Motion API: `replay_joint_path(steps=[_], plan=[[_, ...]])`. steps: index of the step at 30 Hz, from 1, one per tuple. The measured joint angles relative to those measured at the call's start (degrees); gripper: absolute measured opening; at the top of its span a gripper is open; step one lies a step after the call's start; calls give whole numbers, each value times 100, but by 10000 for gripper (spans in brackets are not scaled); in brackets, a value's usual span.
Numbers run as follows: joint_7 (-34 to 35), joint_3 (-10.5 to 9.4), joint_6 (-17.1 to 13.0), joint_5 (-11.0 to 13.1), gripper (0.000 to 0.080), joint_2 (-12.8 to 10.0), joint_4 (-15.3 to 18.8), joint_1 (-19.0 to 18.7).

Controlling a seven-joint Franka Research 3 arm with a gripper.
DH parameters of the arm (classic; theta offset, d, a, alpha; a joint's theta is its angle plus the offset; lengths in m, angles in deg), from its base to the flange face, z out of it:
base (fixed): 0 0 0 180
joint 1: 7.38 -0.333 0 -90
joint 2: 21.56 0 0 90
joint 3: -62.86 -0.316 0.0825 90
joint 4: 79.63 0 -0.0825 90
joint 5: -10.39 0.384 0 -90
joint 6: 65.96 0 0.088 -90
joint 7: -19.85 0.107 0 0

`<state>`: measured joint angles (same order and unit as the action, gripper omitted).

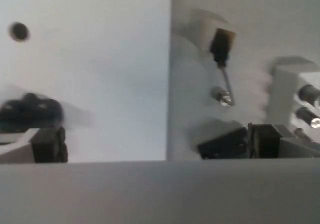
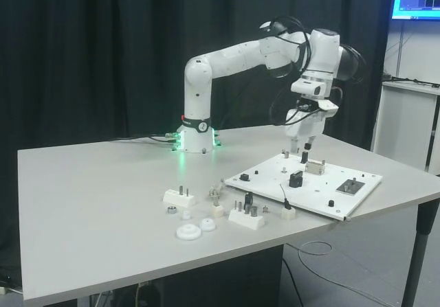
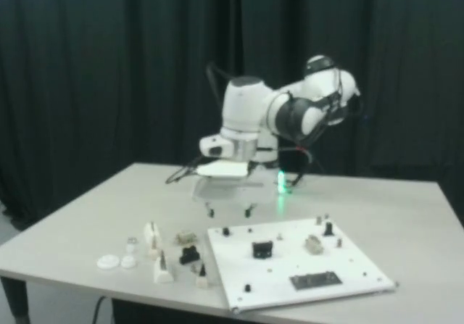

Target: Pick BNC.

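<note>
My gripper is open with nothing between its fingers. It hangs well above the white board, near the board's far side. Several small parts stand on the grey table beside the board. Among them are a small metal connector on a white base and a white holder with a black plug and thin cable. In the wrist view that holder shows past the board's edge, its cable ending in a metal tip. I cannot tell for sure which part is the BNC.
A white block with black cylinders and white gears lie near the table's front. A black block, a grey plate and small pegs sit on the board. A white cabinet stands at the right.
</note>
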<state>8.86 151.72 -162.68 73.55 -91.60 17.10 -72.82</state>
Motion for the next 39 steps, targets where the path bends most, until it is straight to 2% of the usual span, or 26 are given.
replay_joint_path(steps=[9,17,26,34,39], plan=[[-599,-88,2,72,800,-55,7,405],[-1041,-187,-9,288,800,-276,23,767],[-1268,-532,-235,529,800,-331,22,1125],[-1347,-799,-387,883,800,-408,15,1380],[-1381,-958,-502,972,800,-420,0,1491]])
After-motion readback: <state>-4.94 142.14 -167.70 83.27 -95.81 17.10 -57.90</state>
